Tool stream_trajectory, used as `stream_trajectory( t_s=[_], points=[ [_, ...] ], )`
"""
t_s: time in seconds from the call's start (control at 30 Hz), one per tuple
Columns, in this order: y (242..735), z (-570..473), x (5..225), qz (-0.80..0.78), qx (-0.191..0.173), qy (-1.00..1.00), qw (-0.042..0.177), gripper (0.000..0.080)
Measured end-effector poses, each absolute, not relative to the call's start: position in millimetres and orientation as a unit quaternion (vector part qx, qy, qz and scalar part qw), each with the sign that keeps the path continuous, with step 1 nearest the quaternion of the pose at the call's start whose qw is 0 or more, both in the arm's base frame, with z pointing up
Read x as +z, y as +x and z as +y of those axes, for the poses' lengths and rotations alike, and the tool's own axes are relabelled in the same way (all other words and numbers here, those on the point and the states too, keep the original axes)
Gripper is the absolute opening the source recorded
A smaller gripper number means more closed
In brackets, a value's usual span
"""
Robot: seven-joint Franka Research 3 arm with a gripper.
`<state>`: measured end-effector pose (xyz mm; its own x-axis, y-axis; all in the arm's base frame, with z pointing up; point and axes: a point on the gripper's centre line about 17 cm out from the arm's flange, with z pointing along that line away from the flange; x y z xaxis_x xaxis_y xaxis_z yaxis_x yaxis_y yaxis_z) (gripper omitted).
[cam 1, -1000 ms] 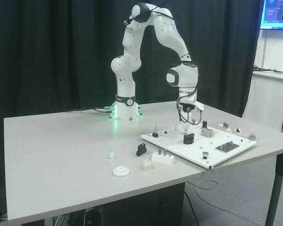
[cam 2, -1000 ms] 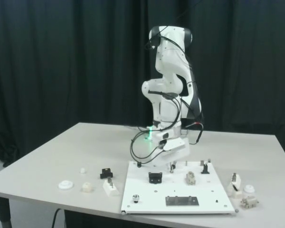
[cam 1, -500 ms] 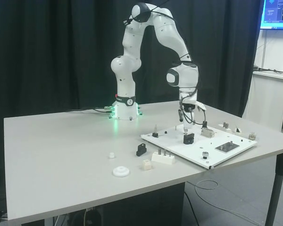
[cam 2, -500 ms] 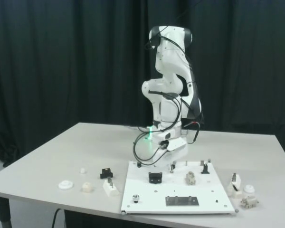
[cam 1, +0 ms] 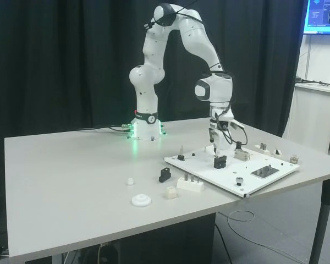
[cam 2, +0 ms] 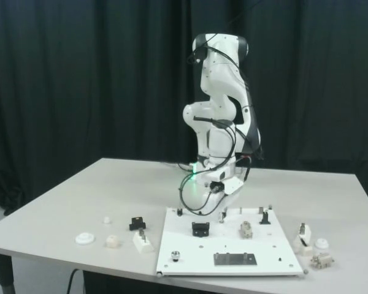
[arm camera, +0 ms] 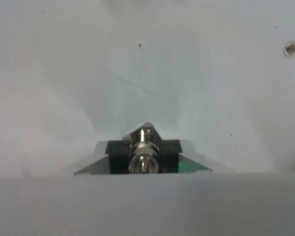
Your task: Insert BNC.
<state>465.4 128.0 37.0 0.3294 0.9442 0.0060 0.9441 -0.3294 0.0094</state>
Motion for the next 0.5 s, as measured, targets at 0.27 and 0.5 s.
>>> stream_trajectory(
  t_s=[0.27,0.5],
  points=[
    [465.7,128.2,37.1,0.629,-0.002,0.777,0.015,0.0121],
    [465.6,128.0,37.0,0.664,-0.006,0.747,0.021,0.0121]
  ],
)
